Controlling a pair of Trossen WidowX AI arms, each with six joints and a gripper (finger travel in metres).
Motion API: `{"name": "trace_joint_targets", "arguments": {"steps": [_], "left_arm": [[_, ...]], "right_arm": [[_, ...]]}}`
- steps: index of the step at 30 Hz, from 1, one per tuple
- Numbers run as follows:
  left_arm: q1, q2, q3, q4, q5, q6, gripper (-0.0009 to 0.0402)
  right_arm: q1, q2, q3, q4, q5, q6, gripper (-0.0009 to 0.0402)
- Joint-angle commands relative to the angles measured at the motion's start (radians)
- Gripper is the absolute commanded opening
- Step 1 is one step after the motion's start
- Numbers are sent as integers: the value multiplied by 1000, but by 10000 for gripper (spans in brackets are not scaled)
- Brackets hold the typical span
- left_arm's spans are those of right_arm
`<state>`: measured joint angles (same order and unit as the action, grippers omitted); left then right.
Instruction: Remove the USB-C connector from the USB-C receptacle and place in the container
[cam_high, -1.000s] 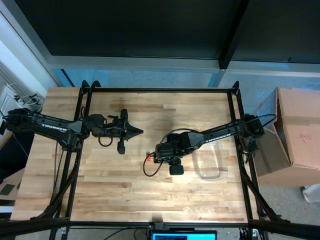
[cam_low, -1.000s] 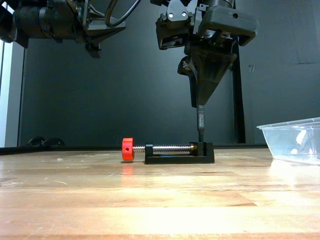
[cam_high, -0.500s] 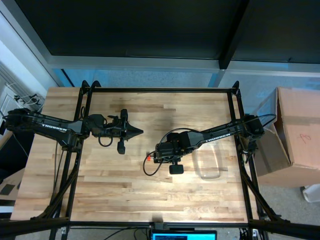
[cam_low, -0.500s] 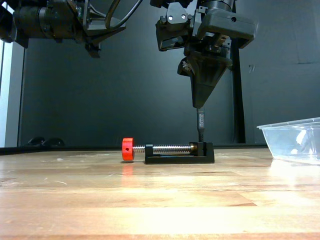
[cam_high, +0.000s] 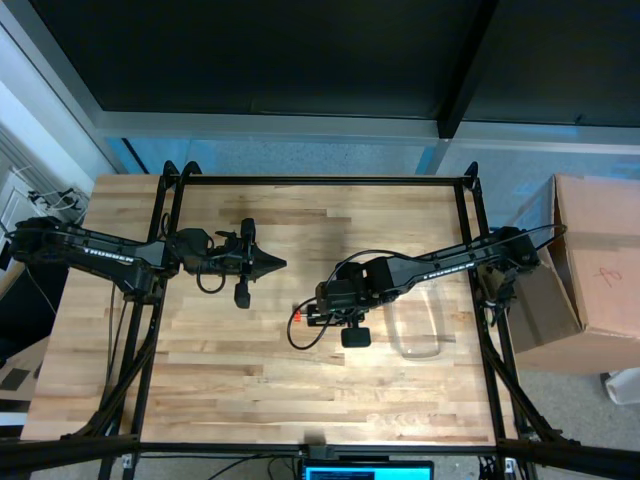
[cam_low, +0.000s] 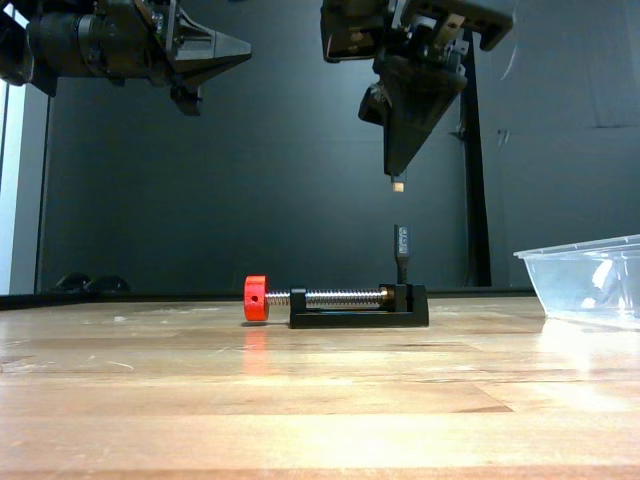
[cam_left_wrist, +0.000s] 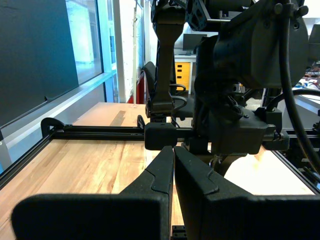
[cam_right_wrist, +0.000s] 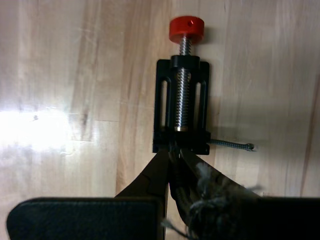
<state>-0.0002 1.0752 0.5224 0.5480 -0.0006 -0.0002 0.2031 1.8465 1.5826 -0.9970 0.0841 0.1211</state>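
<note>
Fingers (cam_right_wrist: 150, 173) of the right gripper (cam_low: 397, 178) are pressed together on nothing; I see them hanging directly above the USB-C connector (cam_low: 401, 243), apart from it. That connector stands upright, seated in the USB-C receptacle (cam_low: 408, 294) on the bench (cam_low: 320, 400). The container (cam_low: 585, 280) sits nearby. Farther back, the left gripper (cam_low: 245, 45) hovers high, its fingers (cam_left_wrist: 160, 175) pressed together.

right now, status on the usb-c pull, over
Left claw shut, high at left. Right claw above USB-C connector, apart from it. Connector upright in receptacle. Container to the right.
</note>
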Motion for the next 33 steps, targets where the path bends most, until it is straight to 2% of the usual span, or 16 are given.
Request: {"name": "trace_joint_targets", "arguments": {"steps": [1, 5, 10, 25, 33], "left_arm": [[0, 0, 0, 0, 0, 0, 0], [0, 0, 0, 1, 0, 0, 0], [0, 0, 0, 0, 0, 0, 0], [0, 0, 0, -1, 0, 0, 0], [0, 0, 0, -1, 0, 0, 0]], "right_arm": [[0, -10, 21, -26, 3, 0, 0], [0, -34, 11, -43, 3, 2, 0], [24, -103, -68, -38, 3, 11, 0], [112, -504, -512, -37, 4, 138, 0], [166, -533, -682, 2, 2, 178, 0]]}}
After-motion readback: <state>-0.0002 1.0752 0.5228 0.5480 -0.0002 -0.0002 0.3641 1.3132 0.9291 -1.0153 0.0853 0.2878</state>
